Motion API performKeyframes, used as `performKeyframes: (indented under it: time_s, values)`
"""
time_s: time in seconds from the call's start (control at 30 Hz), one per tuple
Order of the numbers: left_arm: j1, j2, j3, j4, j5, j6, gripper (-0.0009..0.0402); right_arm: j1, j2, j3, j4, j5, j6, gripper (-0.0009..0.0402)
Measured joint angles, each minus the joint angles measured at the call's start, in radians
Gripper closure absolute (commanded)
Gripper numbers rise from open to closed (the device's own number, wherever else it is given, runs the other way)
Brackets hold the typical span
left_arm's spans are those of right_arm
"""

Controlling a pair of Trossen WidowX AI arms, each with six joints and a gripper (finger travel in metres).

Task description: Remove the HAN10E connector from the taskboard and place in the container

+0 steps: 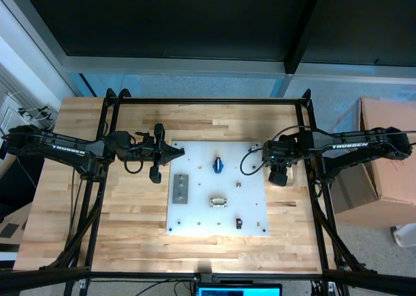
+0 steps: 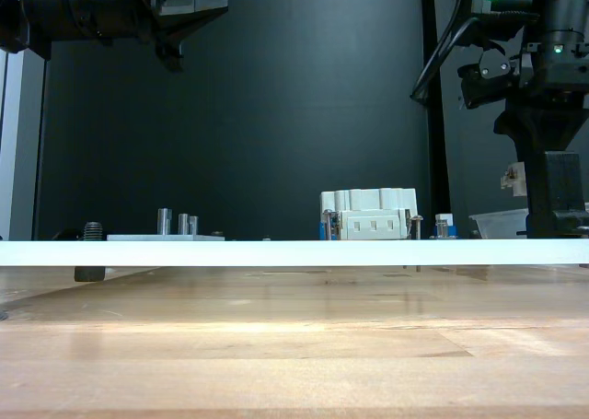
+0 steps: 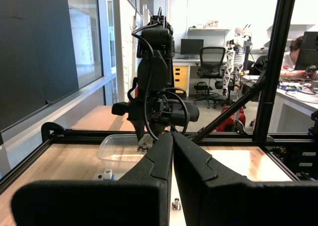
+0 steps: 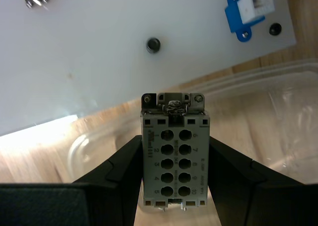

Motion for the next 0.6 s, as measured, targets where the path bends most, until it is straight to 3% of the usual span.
performKeyframes:
  time_s: [0.6]
  values:
    - [0.000, 0.000, 0.000, 0.000, 0.000, 0.000, 0.0393, -0.025, -0.097, -0.080, -0.034, 0.000, -0.066, 0.0384]
